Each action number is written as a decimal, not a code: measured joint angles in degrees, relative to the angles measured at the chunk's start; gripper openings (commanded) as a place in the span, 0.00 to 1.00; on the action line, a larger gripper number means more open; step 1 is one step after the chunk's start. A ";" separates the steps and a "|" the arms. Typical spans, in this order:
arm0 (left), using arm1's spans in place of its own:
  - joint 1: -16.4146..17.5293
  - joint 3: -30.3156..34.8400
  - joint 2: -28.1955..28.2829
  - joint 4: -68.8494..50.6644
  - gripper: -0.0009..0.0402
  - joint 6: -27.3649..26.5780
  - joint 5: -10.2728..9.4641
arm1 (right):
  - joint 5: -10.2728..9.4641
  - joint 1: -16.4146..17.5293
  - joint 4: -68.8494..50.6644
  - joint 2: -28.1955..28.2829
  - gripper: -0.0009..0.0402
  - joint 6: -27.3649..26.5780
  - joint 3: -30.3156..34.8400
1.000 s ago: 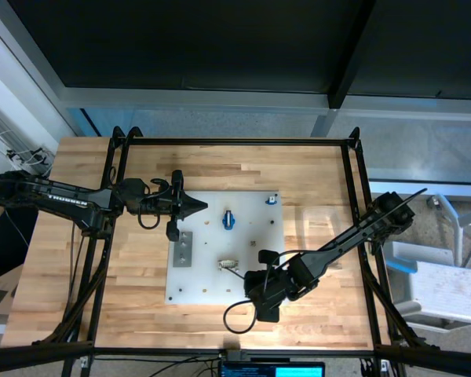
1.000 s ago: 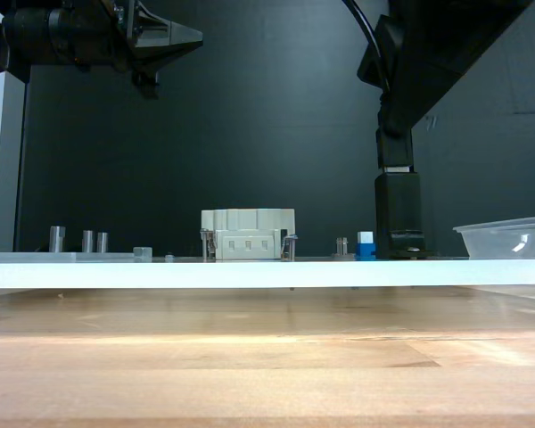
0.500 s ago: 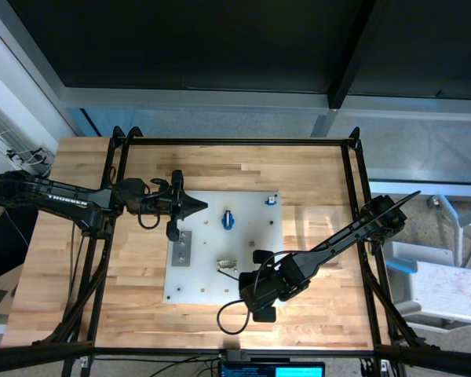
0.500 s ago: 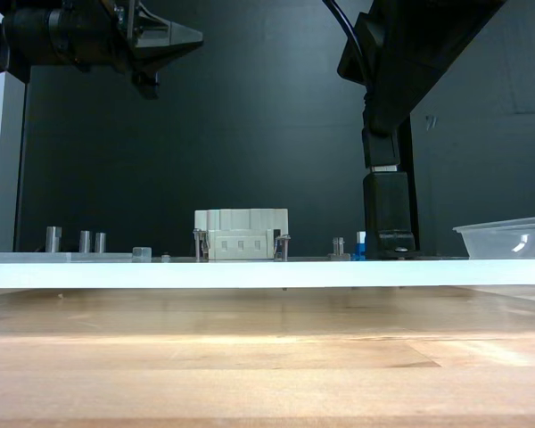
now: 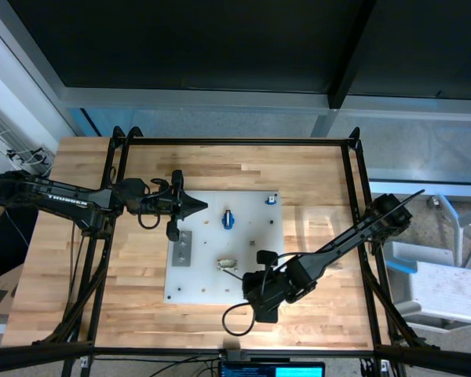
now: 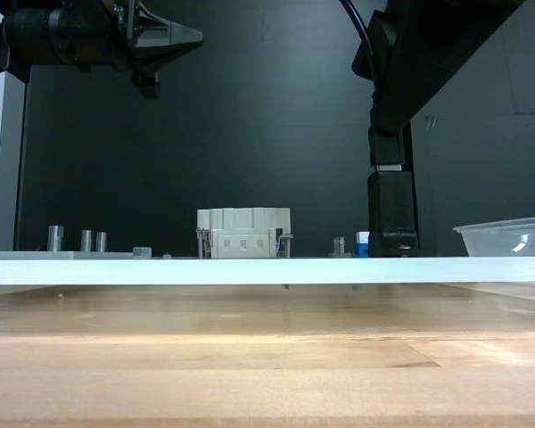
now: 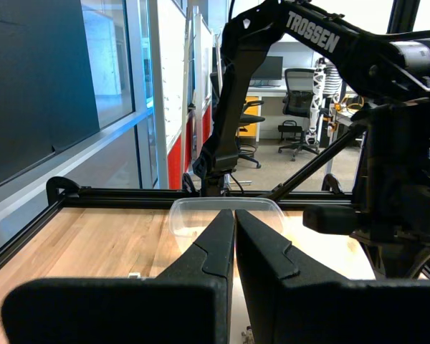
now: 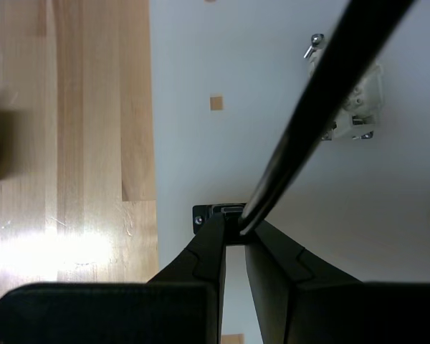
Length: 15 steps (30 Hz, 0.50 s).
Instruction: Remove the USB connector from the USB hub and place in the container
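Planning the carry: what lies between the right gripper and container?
Low view: only bare board. Right gripper, down there, grips the USB connector; left gripper hovers far-left.

The left tool (image 6: 193, 37) hangs high above the flat white board's (image 6: 250, 270) left end. The right tool (image 6: 392, 246) points straight down at the board, beside a small blue block (image 6: 363, 239).

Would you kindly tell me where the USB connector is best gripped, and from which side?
Grip the USB connector by its plug end at the USB hub, not the thin cable, from straight above: the plug seems to rise out of the hub on the white board. The right gripper stands there, fingers closed on the plug. The left gripper hangs shut, high over the board's left side.
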 measured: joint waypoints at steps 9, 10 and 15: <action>0.00 0.00 0.02 0.00 0.02 -0.02 0.00 | 2.54 0.76 4.55 -3.72 0.02 0.72 -4.39; 0.00 0.02 0.02 0.00 0.02 0.00 0.00 | 2.05 0.81 4.31 -3.65 0.02 0.74 -4.50; 0.00 0.02 0.00 0.02 0.02 0.00 0.00 | 1.73 0.96 4.20 -4.07 0.02 0.20 -4.44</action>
